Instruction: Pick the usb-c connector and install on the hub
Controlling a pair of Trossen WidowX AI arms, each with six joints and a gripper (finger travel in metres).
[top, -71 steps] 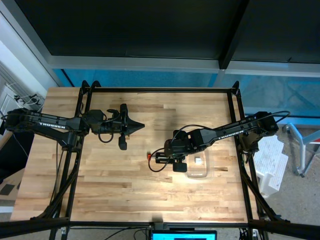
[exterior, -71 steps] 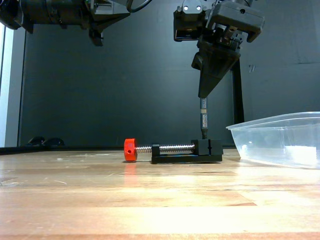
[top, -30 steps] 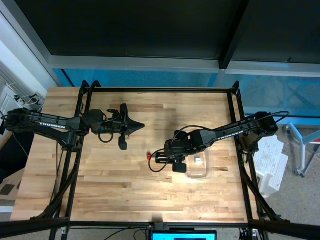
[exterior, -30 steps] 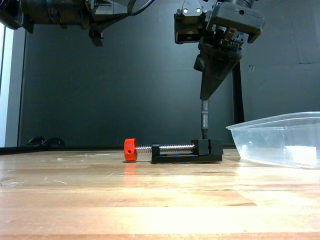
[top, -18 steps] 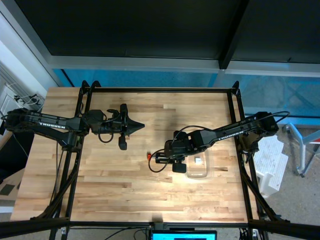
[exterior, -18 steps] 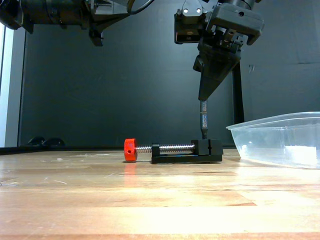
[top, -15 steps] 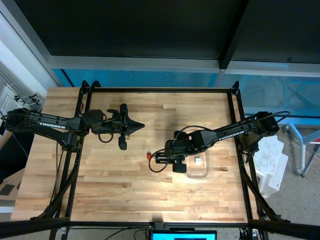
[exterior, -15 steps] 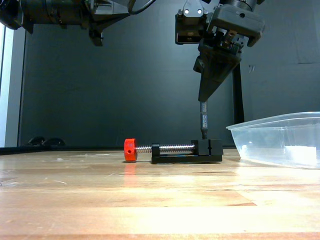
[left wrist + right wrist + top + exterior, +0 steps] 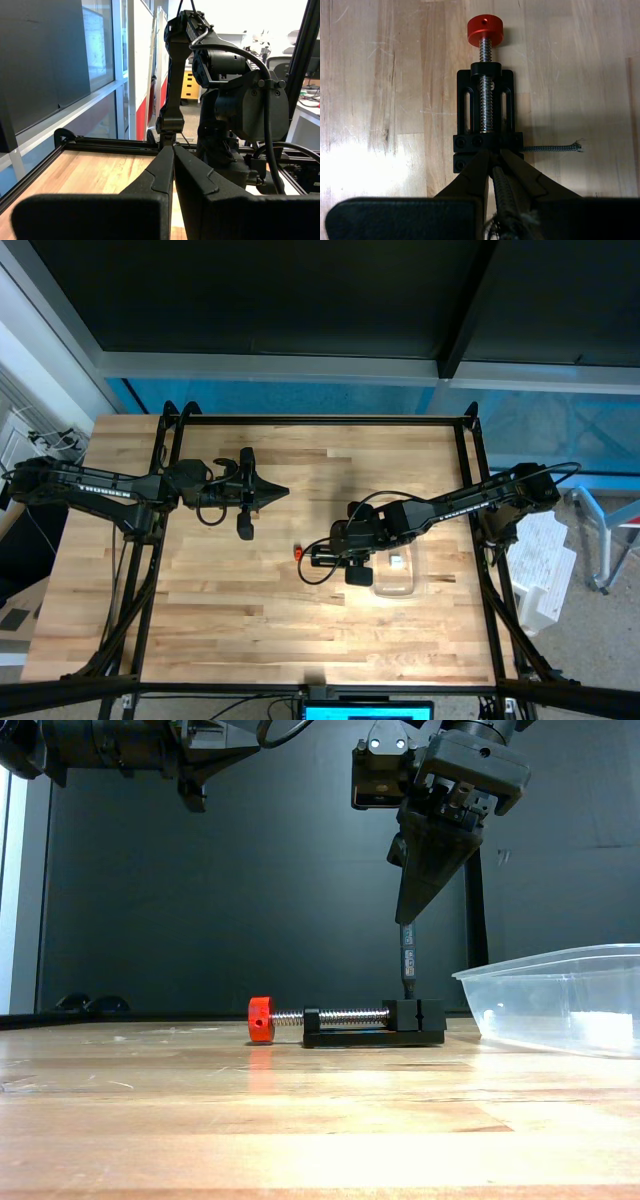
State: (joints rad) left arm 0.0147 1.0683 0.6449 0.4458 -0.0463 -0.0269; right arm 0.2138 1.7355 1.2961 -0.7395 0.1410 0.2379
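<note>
The hub (image 9: 372, 1021) is a small black block with a red-orange knob (image 9: 260, 1020) and lies on the table (image 9: 250, 610) at mid-table. My right gripper (image 9: 405, 918) hangs straight above the block's right end, shut on the usb-c connector (image 9: 407, 961). This thin grey piece points down, and its lower tip meets the hub's end block. In the right wrist view the fingers (image 9: 479, 170) pinch the connector's braided cable (image 9: 501, 187) just over the hub (image 9: 485, 143). My left gripper (image 9: 282, 492) is parked high at the far left, shut on nothing (image 9: 173, 148).
A clear plastic tray (image 9: 520, 1005) stands just right of the hub, with a small white piece (image 9: 600, 1024) inside. A loose braided cable end (image 9: 554, 148) lies on the wood beside the hub. The black frame (image 9: 320, 421) borders the table.
The right gripper has tilted very slightly while still holding the connector over the hub's end block. The left arm and the hub have not moved.
</note>
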